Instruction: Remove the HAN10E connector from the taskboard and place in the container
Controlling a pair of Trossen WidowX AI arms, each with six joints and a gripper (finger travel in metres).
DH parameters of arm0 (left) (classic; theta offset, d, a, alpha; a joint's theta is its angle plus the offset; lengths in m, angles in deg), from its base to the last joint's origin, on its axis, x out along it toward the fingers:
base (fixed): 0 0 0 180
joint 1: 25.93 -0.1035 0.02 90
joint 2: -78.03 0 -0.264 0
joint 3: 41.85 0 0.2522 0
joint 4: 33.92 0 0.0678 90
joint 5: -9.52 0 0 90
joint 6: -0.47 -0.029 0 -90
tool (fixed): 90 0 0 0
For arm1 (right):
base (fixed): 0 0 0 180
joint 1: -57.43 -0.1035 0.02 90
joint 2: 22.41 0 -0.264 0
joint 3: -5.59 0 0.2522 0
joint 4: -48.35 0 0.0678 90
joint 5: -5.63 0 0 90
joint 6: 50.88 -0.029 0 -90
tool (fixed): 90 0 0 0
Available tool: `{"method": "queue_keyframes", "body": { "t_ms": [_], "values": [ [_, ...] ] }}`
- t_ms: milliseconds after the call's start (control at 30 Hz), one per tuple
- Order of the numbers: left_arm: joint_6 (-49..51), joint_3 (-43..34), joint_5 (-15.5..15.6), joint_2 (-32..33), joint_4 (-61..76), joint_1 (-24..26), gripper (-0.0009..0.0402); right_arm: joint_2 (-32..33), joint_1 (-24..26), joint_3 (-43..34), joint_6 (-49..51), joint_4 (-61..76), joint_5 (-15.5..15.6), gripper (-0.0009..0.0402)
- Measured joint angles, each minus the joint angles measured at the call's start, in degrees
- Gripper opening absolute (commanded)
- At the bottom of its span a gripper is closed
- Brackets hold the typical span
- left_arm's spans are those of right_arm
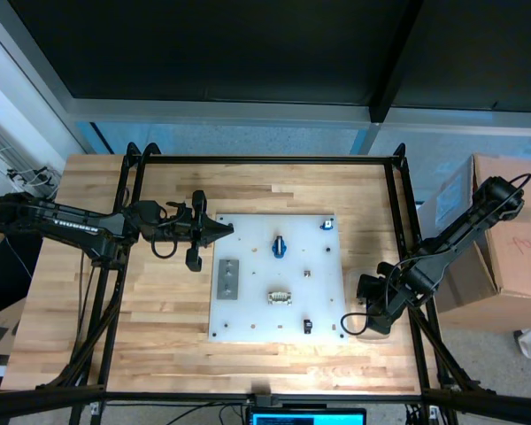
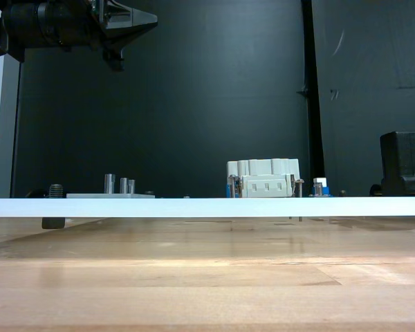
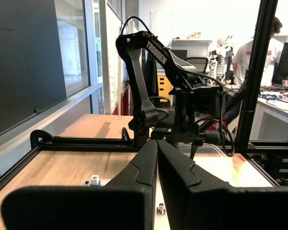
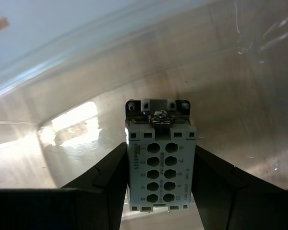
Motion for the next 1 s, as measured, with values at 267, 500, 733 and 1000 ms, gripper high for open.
{"method": "queue_keyframes", "body": {
  "t_ms": [267, 500, 733, 1000],
  "values": [
    [0.0, 0.0, 0.0, 0.0, 0.0, 0.0, 0.0000, 0.0, 0.0, 0.5, 0.0, -0.4, 0.0, 0.0023],
    [0.0, 0.0, 0.0, 0.0, 0.0, 0.0, 0.0000, 0.0, 0.0, 0.3, 0.0, -0.3, 2.5, 0.0023],
    [0.0, 0.0, 0.0, 0.0, 0.0, 0.0, 0.0000, 0.0, 0.0, -1.3, 0.0, 1.3, 2.6, 0.0023],
    [0.0, 0.0, 0.0, 0.0, 0.0, 0.0, 0.0000, 0.0, 0.0, -2.6, 0.0, 3.1, 2.6, 0.0023]
  ]
}}
